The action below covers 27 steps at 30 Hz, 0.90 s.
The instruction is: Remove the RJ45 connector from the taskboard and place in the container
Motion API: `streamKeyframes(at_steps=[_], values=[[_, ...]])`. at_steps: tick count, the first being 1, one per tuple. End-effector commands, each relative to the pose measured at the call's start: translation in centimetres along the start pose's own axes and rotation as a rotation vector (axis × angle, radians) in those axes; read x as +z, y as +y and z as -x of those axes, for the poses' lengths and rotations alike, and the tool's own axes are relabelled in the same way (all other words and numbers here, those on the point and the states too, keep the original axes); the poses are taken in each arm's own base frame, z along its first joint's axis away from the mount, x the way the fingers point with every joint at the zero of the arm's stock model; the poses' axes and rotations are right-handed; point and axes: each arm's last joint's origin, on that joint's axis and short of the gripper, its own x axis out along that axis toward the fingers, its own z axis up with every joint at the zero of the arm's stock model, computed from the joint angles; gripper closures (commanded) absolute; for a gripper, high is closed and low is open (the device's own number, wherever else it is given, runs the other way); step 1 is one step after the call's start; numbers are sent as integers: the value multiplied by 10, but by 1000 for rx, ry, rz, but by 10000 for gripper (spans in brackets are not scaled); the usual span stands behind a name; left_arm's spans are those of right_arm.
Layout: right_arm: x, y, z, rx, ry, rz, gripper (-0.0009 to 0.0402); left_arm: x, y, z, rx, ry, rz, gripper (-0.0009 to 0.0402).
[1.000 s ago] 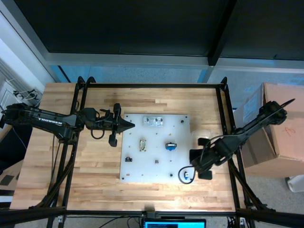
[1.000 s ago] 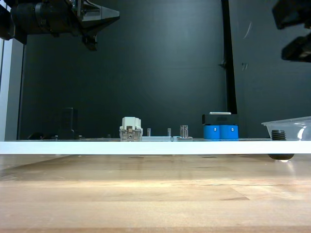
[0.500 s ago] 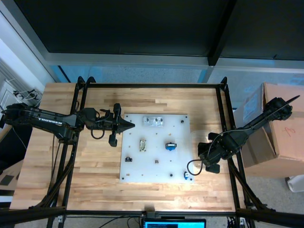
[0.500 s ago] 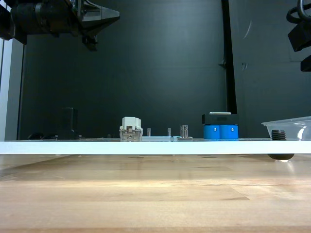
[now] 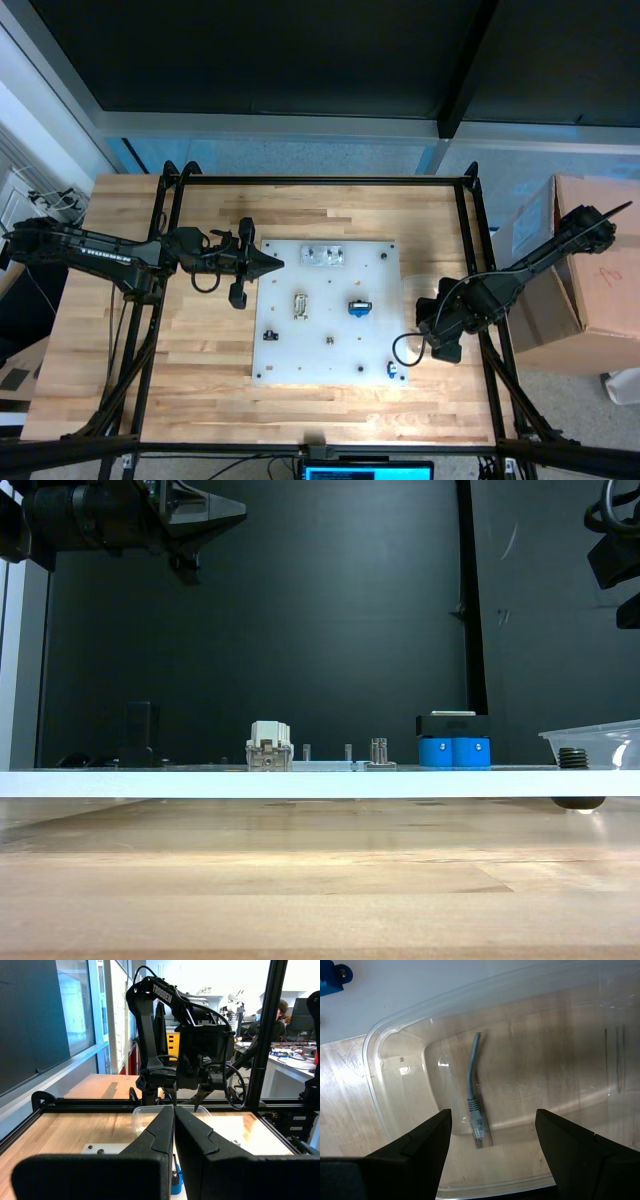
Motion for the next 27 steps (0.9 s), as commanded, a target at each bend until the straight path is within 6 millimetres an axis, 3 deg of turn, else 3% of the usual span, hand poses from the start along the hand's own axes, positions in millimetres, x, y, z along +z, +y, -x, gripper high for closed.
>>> streamKeyframes(at_steps=[1, 10, 22, 27], values=[[4, -1, 4, 8, -18, -13, 158, 0, 0, 0, 0, 0, 0, 393], [29, -21, 34, 13, -249, 12, 177, 0, 0, 0, 0, 0, 0, 393], [77, -57, 77, 71, -840, 122, 331, 0, 0, 0, 0, 0, 0, 393], [91, -70, 85, 87, -1022, 168, 398, 0, 0, 0, 0, 0, 0, 393]])
